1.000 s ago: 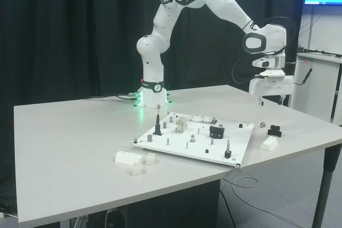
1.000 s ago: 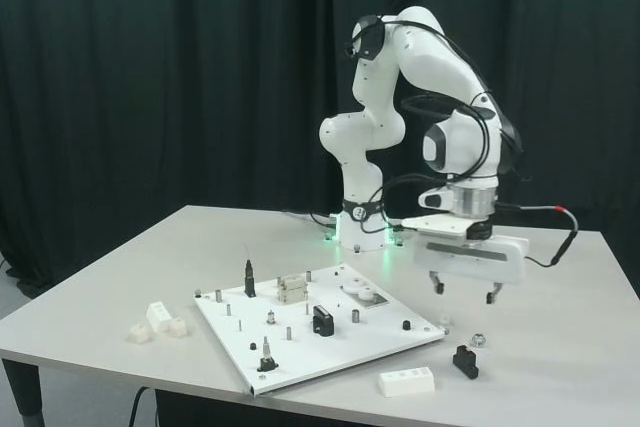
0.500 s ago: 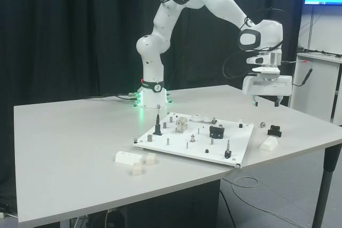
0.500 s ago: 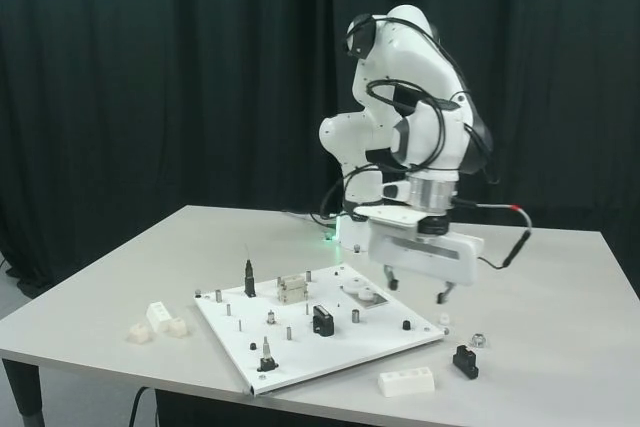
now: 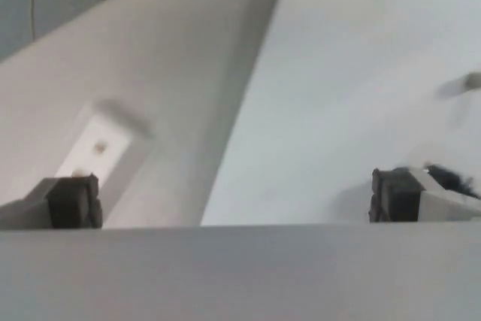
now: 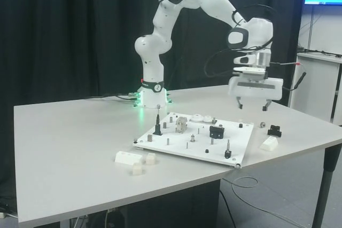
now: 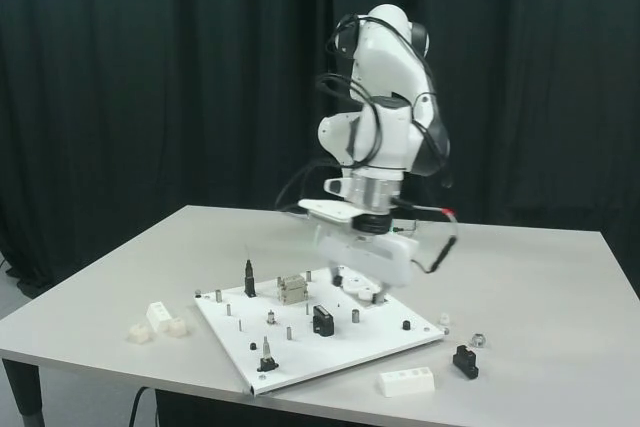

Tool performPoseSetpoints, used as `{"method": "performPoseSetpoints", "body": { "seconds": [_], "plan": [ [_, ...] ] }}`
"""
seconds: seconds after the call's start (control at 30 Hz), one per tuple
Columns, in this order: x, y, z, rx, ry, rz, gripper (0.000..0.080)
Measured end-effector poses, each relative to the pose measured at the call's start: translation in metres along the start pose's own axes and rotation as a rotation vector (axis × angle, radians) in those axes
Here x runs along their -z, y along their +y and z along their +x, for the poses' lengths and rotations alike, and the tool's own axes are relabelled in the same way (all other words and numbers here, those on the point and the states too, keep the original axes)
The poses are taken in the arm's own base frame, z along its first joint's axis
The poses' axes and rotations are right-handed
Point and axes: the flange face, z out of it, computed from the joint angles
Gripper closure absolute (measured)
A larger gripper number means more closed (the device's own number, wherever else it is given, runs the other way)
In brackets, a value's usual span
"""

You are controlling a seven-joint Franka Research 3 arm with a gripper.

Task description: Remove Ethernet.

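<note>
Nearest the front edge of the grey surface (image 6: pixel 64 148), lower left of the first room view: three small white blocks (image 6: pixel 133 160), close together. Just behind, flat at mid-frame: white board (image 6: pixel 238 142) studded with small pegs and parts. At its left corner stands a tall black upright piece (image 6: pixel 158 125); near its centre sits a black blocky part (image 6: pixel 216 131). Cannot tell which of these is the Ethernet plug. Right of the board: a white block (image 6: pixel 269 143) and a small black part (image 6: pixel 274 130), apart from each other. Above the board's far right corner hangs the end effector (image 6: pixel 252 106), spread wide and gripping nothing, black pads (image 5: pixel 71 201) far apart in the wrist view. Farther back: arm base (image 6: pixel 152 97) with green lights, then a black curtain (image 6: pixel 64 30).
</note>
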Motion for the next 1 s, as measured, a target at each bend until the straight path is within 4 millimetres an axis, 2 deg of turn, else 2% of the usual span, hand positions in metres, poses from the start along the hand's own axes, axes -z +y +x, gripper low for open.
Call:
{"method": "performPoseSetpoints", "body": {
  "seconds": [0.23,0.53,0.77,1.0],
  "plan": [
    [-0.006,0.004,0.043,-0.172,0.007,-0.005,0.0003],
    [-0.014,0.009,0.087,-0.360,0.010,0.006,0.0003],
    [-0.024,0.010,0.113,-0.418,0.005,0.018,0.0003],
    [-0.038,0.007,0.127,-0.433,0.001,0.014,0.0003]
  ]
}}
